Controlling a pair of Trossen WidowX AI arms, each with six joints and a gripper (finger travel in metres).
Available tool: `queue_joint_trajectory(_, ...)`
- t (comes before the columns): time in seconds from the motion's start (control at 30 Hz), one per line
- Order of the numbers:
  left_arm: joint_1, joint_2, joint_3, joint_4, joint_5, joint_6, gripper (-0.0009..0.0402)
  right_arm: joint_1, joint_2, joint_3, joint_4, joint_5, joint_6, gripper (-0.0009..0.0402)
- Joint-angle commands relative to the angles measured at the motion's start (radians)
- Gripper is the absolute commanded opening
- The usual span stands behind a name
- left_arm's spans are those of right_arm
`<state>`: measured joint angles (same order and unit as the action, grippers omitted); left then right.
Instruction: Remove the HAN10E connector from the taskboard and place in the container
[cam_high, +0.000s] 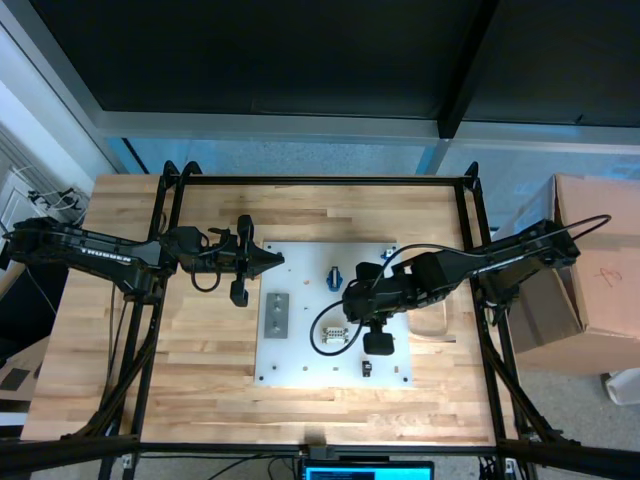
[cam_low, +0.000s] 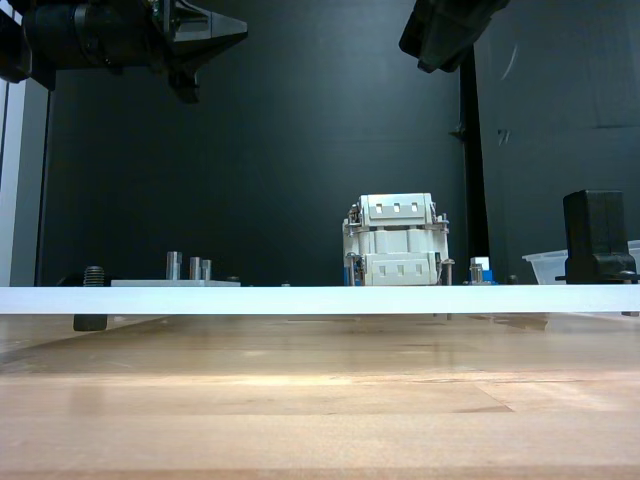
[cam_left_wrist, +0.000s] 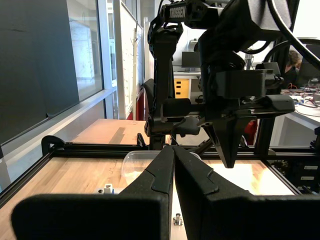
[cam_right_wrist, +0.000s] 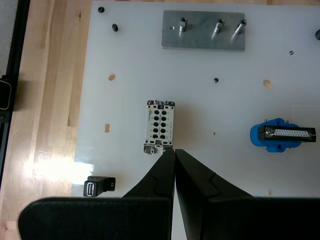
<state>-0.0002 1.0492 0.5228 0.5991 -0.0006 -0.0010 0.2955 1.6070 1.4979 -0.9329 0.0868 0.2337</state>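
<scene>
HAN10E connector (cam_right_wrist: 159, 125) is seen seated upright on the white taskboard (cam_right_wrist: 225, 165). Right gripper (cam_right_wrist: 174, 151), clenched and empty, is held above it. Left gripper (cam_left_wrist: 174, 148), likewise clenched, is raised over the board's left edge.

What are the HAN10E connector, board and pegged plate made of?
The connector, seated on the board, looks like matte pale-grey moulded plastic; the board, smooth white plastic; the pegged plate, bare grey metal with shiny pegs, likely aluminium. Right gripper shut above the connector; left gripper shut over the board's left edge.
</scene>
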Motion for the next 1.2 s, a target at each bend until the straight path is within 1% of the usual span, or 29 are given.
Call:
queue_joint_trajectory(0.03,0.000,0.000,0.000,0.000,0.000,0.000,0.0000,0.002,0.006,0.010,-0.002,-0.001,0.013,0.0000)
queue_joint_trajectory(0.27,0.000,0.000,0.000,0.000,0.000,0.000,0.0000,0.003,0.008,0.042,-0.062,-0.001,0.058,0.0000)
queue_joint_trajectory(0.43,0.000,0.000,0.000,0.000,0.000,0.000,0.0000,0.005,0.045,0.142,-0.182,0.000,0.090,0.0000)
queue_joint_trajectory(0.67,0.000,0.000,0.000,0.000,0.000,0.000,0.0000,0.005,0.165,0.330,-0.361,-0.001,0.091,0.0000)
queue_joint_trajectory(0.93,0.000,0.000,0.000,0.000,0.000,0.000,0.0000,0.004,0.325,0.539,-0.495,-0.009,0.100,0.0000)
queue_joint_trajectory(1.1,0.000,0.000,0.000,0.000,0.000,0.000,0.0000,0.004,0.409,0.642,-0.544,-0.011,0.110,0.0000)
queue_joint_trajectory(1.2,0.000,0.000,0.000,0.000,0.000,0.000,0.0000,0.004,0.446,0.681,-0.560,-0.012,0.113,0.0000)
